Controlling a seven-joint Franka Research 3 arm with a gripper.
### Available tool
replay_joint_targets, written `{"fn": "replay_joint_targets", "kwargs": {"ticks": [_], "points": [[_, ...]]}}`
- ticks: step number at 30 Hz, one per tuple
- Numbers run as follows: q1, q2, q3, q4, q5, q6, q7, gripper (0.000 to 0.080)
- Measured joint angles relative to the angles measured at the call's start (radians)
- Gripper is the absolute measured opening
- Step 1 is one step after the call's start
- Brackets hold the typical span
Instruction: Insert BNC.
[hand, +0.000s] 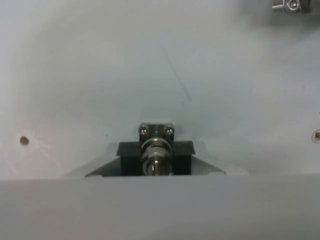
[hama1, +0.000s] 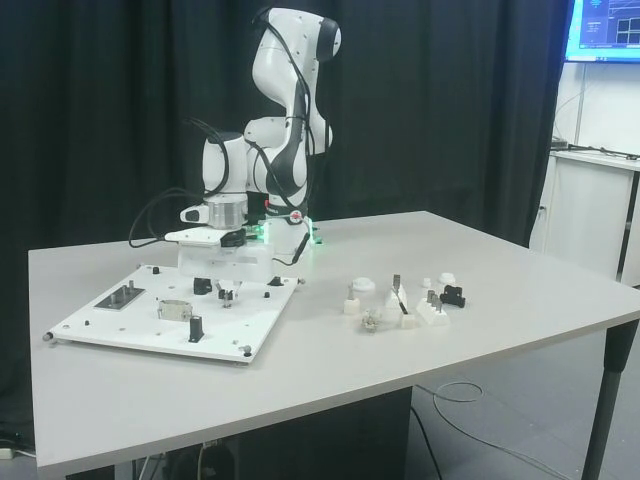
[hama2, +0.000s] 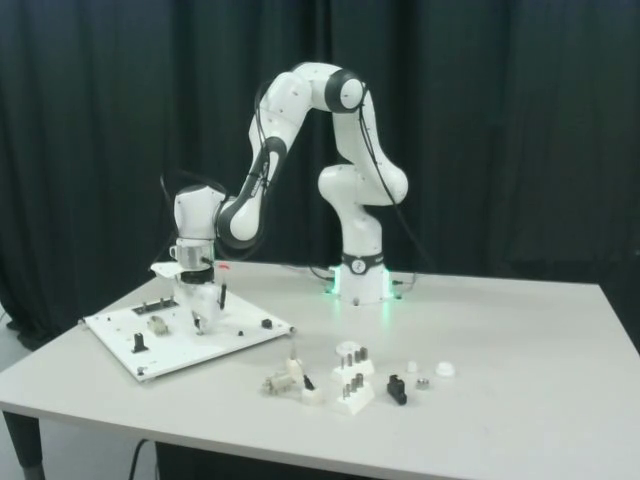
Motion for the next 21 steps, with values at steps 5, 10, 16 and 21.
{"fn": "replay_joint_targets", "kwargs": {"ticks": [5,10,16,21], "points": [[0.000,0.001,0.000,0.000,0.000,0.000,-0.001,0.0121],[0.000,0.001,0.000,0.001,0.000,0.000,-0.023,0.0121],[0.000,0.002,0.000,0.002,0.002,-0.002,-0.024,0.0121],[0.000,0.003,-0.002,0.002,0.037,-0.002,-0.003,0.0121]]}}
